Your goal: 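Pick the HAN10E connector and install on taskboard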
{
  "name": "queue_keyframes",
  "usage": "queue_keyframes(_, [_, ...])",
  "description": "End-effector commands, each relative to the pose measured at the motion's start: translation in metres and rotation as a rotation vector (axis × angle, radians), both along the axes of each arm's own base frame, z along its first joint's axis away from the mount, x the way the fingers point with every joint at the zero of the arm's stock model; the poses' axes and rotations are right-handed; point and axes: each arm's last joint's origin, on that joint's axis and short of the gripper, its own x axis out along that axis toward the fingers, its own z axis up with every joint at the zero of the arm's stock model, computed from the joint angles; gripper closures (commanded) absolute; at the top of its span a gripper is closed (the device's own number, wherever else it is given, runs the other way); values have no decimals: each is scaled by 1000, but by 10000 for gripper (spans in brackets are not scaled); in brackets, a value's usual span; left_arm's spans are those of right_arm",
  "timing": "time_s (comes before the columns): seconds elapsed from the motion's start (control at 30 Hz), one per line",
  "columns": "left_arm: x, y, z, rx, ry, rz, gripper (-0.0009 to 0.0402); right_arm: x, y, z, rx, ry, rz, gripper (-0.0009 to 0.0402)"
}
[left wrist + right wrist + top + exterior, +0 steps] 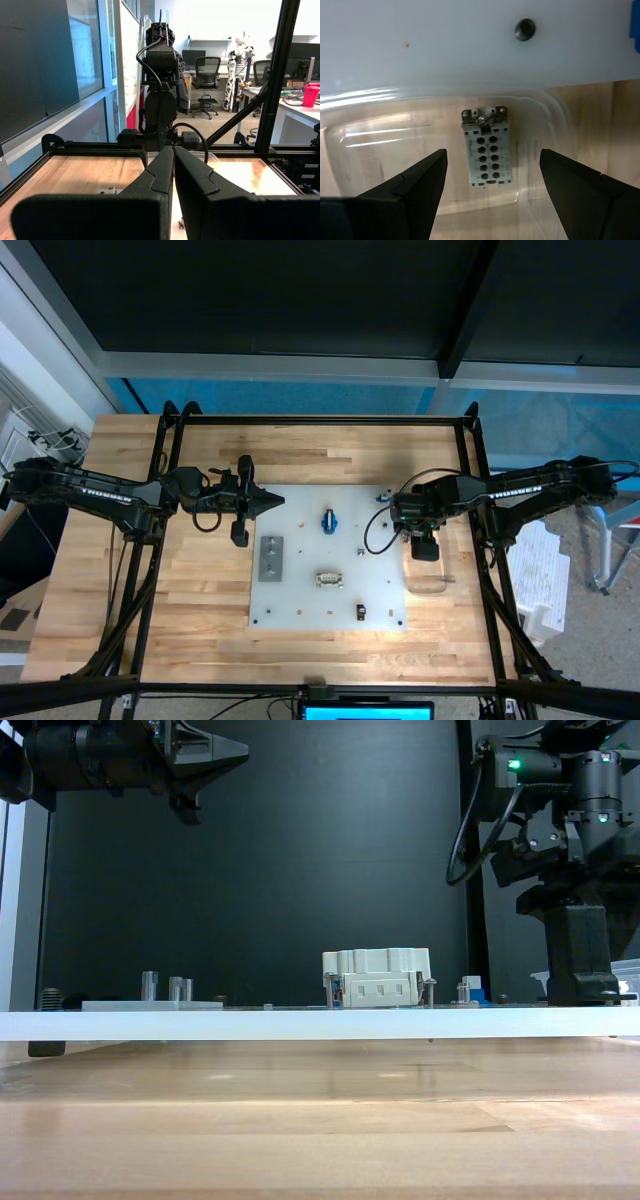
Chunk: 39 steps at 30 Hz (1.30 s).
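The HAN10E connector [486,152], a small whitish block with two rows of contact holes, lies flat in a clear plastic tray [555,110] beside the white taskboard [445,45]. My right gripper [492,155] hangs open above it, one finger on each side, not touching. In the high view the right gripper [426,548] points down over the tray [432,588] at the right edge of the taskboard [300,605], hiding the connector. My left gripper [270,500] is shut and empty, held high over the board's far left corner, its fingertips [173,148] pressed together.
On the board stand a beige socket [328,581], a grey metal block [271,558], a blue knob [330,521] and a small black fitting [360,612]. The socket [378,978] rises above the board edge [300,1023]. Black frame rails border the wooden table.
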Motion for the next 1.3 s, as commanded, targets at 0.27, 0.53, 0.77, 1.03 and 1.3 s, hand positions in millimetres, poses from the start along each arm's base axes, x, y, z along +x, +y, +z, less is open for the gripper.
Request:
queue_keyframes(0.27, [0, 0, 0, 0, 0, 0, 392, -3, 4, -9, 22, 5, -38, 134])
queue_keyframes(0.53, [0, 0, 0, 0, 0, 0, 392, -5, 3, -18, -14, -2, -50, 134])
queue_keyframes(0.77, [0, 0, 0, 0, 0, 0, 392, -5, 3, -18, -11, -1, -48, 134])
queue_keyframes(1.03, [0, 0, 0, 0, 0, 0, 392, -6, 5, -24, 4, -13, -98, 134])
queue_keyframes(1.3, [0, 0, 0, 0, 0, 0, 392, -8, 5, -32, -15, -30, -109, 135])
